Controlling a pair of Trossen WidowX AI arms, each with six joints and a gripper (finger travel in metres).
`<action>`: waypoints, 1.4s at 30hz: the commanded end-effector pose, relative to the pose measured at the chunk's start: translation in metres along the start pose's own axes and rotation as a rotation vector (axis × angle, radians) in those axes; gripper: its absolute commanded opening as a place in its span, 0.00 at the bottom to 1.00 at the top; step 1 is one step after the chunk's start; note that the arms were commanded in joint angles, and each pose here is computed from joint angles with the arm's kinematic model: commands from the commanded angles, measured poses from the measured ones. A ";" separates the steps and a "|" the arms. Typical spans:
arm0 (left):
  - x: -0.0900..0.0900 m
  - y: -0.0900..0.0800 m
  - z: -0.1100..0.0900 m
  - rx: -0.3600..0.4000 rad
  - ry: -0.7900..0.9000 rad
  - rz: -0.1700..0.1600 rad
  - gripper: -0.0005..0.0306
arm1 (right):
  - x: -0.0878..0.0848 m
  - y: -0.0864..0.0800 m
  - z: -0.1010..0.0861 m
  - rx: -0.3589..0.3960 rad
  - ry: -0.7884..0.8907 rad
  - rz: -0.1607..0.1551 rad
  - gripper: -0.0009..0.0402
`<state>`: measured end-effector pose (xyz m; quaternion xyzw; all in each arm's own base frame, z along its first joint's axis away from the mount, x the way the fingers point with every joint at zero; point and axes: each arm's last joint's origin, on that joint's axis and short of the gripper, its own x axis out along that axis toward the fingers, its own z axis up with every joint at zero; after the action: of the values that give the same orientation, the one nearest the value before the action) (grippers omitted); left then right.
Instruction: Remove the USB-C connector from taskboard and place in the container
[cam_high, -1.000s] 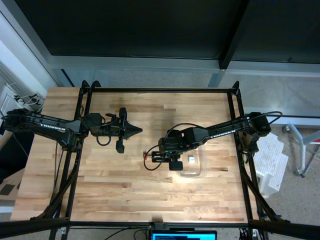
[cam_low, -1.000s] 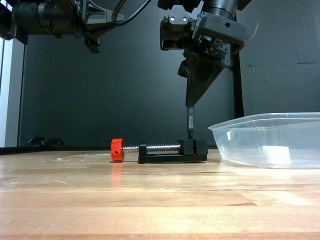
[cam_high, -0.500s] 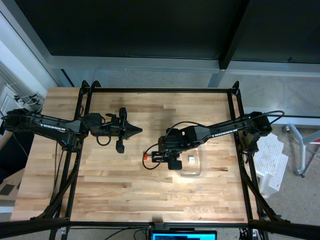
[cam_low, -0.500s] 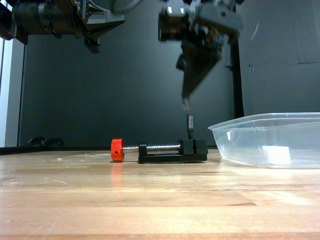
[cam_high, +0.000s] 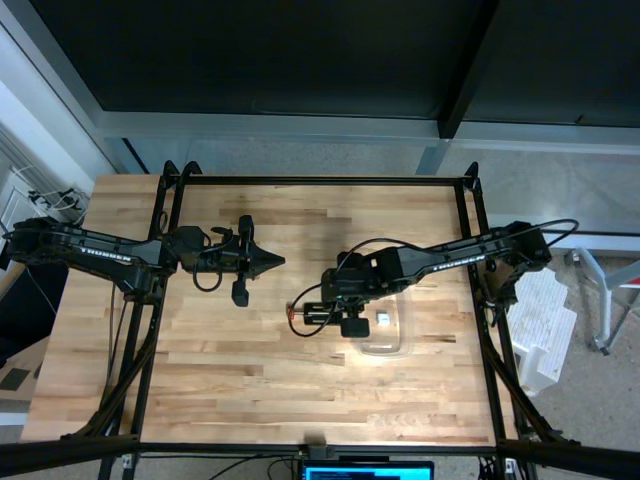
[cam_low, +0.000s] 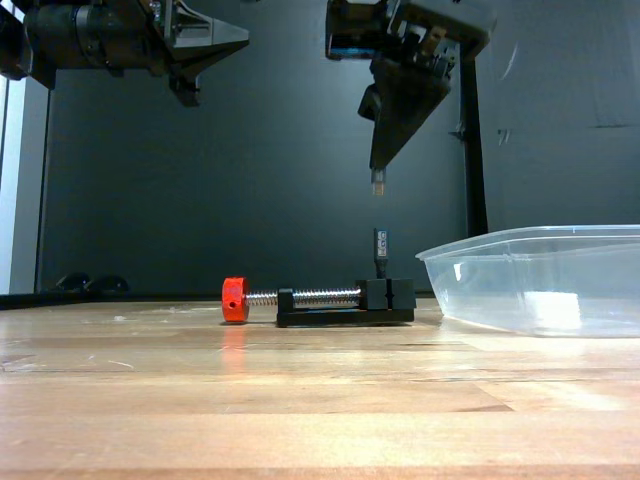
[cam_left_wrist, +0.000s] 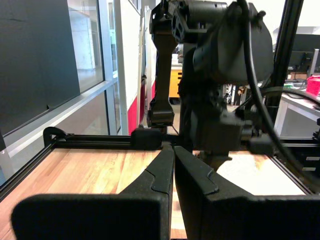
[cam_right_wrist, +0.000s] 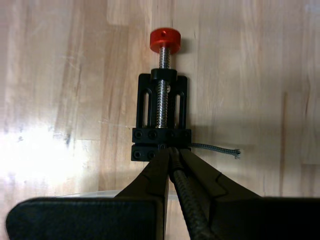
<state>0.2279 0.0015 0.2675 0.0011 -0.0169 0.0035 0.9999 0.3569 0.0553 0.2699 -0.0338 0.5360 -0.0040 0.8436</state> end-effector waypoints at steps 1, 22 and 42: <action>0.000 0.000 0.000 0.000 -0.001 0.000 0.02 | -0.004 0.000 -0.001 0.000 0.001 0.001 0.02; 0.000 0.000 0.000 0.000 -0.001 0.000 0.02 | -0.016 -0.007 -0.064 -0.006 0.068 -0.007 0.02; 0.000 0.000 0.000 0.000 0.000 0.000 0.02 | -0.010 -0.010 -0.103 0.008 0.116 -0.013 0.04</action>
<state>0.2279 0.0015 0.2677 0.0011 -0.0171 0.0035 0.9998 0.2593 0.0400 0.2363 -0.0367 0.5838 -0.0112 0.8110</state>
